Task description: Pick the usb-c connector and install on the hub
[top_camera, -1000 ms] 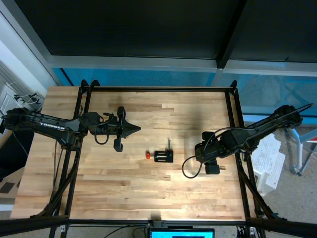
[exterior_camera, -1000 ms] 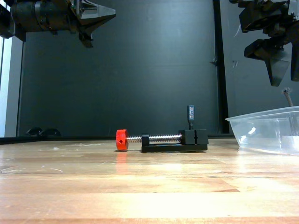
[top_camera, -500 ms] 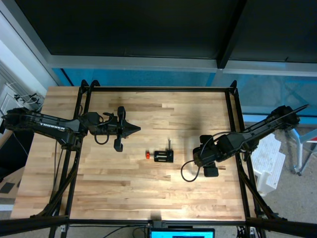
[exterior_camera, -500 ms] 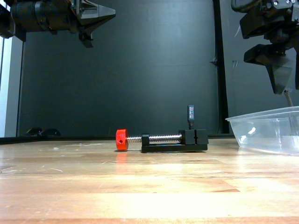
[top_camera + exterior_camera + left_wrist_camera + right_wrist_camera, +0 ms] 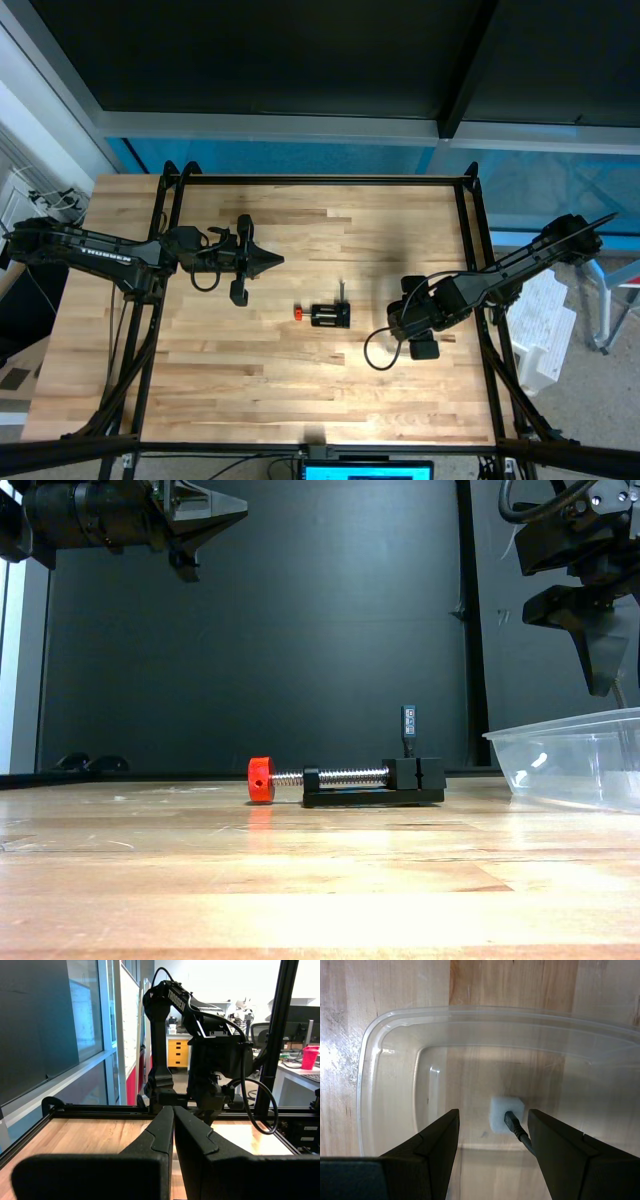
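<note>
The hub (image 5: 328,316) is a black block with an orange-red knob (image 5: 261,779), lying mid-table; it also shows in the low view (image 5: 372,783). The usb-c connector (image 5: 506,1113) is a small whitish-grey square with a black cable plugged into it, lying on the floor of a clear plastic tray (image 5: 380,1080). My right gripper (image 5: 492,1127) hangs open, pointing down over the tray (image 5: 575,765), fingers (image 5: 437,1147) straddling the connector from above. It is to the right of the hub (image 5: 408,320). My left gripper (image 5: 272,261) is shut, held high at the left (image 5: 228,506).
A small black upright piece (image 5: 408,725) stands behind the hub's right end. Black frame rails (image 5: 320,181) border the wooden table. The left wrist view looks across the table at the right arm (image 5: 210,1065).
The right gripper has sunk lower towards the tray and shifted slightly towards the table's near side. The left arm and the hub have not moved.
</note>
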Controlling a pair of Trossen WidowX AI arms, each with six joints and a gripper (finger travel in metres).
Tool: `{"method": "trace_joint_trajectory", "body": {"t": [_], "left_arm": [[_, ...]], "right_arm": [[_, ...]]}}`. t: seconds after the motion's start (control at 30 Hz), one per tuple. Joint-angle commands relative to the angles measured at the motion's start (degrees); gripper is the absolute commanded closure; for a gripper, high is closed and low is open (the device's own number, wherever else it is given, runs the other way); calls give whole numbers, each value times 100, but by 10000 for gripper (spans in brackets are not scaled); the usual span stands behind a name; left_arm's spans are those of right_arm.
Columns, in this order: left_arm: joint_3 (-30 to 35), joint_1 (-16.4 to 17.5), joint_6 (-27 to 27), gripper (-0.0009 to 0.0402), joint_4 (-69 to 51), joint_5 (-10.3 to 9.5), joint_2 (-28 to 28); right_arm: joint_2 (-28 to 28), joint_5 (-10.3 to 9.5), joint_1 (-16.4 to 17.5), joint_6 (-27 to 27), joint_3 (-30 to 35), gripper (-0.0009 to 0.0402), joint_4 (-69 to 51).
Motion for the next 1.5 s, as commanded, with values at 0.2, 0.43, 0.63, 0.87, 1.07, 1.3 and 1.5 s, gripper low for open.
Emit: {"method": "trace_joint_trajectory", "body": {"t": [0.2, 0.43, 0.63, 0.87, 1.07, 1.3, 1.5], "left_arm": [[0, 0, 2, 393, 0, 2, 0], [0, 2, 2, 393, 0, 2, 0], [0, 0, 2, 393, 0, 2, 0], [0, 2, 2, 393, 0, 2, 2], [0, 2, 2, 393, 0, 2, 2], [0, 0, 2, 393, 0, 2, 0], [0, 0, 2, 393, 0, 2, 2]], "right_arm": [[0, 4, 35, -11, -31, 203, 33], [2, 7, 52, -15, -70, 203, 59], [234, 13, 63, -17, -76, 199, 107], [476, 11, 70, -15, -85, 162, 319], [640, 4, 76, -17, -96, 154, 485], [717, 2, 83, -17, -96, 156, 549], [717, 2, 90, -15, -96, 156, 566]]}}
